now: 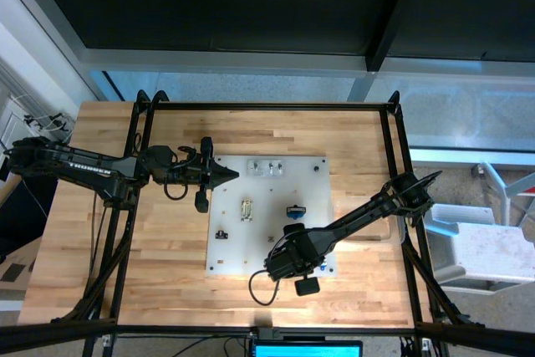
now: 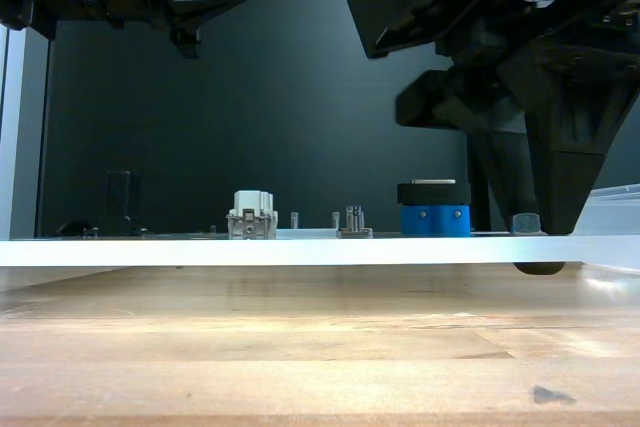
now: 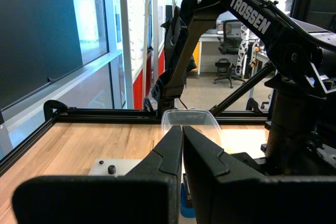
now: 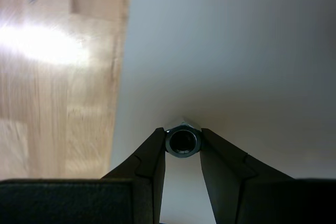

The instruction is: Unfasten the M12 fastener and place in the container

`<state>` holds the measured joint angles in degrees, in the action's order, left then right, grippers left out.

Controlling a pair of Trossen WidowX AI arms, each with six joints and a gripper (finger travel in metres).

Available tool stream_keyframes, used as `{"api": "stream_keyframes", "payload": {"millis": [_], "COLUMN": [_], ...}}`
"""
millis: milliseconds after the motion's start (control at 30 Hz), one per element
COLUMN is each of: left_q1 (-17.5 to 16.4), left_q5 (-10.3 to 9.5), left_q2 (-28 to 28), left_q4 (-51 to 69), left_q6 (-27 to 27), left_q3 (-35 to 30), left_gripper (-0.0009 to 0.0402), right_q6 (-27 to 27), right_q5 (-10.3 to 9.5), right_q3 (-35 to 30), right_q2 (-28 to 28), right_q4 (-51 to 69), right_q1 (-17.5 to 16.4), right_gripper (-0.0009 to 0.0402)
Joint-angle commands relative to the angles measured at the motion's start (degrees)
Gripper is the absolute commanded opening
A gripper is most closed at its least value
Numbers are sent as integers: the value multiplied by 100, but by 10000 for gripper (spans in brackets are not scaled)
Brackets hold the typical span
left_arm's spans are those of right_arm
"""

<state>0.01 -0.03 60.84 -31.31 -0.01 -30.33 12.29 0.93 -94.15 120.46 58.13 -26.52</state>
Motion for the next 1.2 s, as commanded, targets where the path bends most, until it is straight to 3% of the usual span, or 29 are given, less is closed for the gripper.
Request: {"api": "stream_keyframes", "payload": {"millis": [33, 267, 800, 1100, 1200], "left_q1": [-2, -2, 0, 0, 0], "left_q5": [0, 0, 0, 0, 0], "left_q2": [2, 2, 2, 2, 2], "left_q4": [-2, -2, -2, -2, -2], "left_q6": [0, 0, 0, 0, 0], "left_q3": [0, 0, 0, 0, 0], "left_gripper": [0, 0, 0, 0, 0], "right_q6": [-901, -3132, -7038, -8655, -8846], "right_q5": [13, 13, 13, 107, 107], "right_q3": [-7, -7, -7, -7, -7], "right_q2": [-7, -11, -81, -83, -83], "right_q4": [11, 74, 225, 291, 291], "right_q1": [2, 4, 13, 26, 26], "right_gripper": [7, 7, 7, 7, 7]}}
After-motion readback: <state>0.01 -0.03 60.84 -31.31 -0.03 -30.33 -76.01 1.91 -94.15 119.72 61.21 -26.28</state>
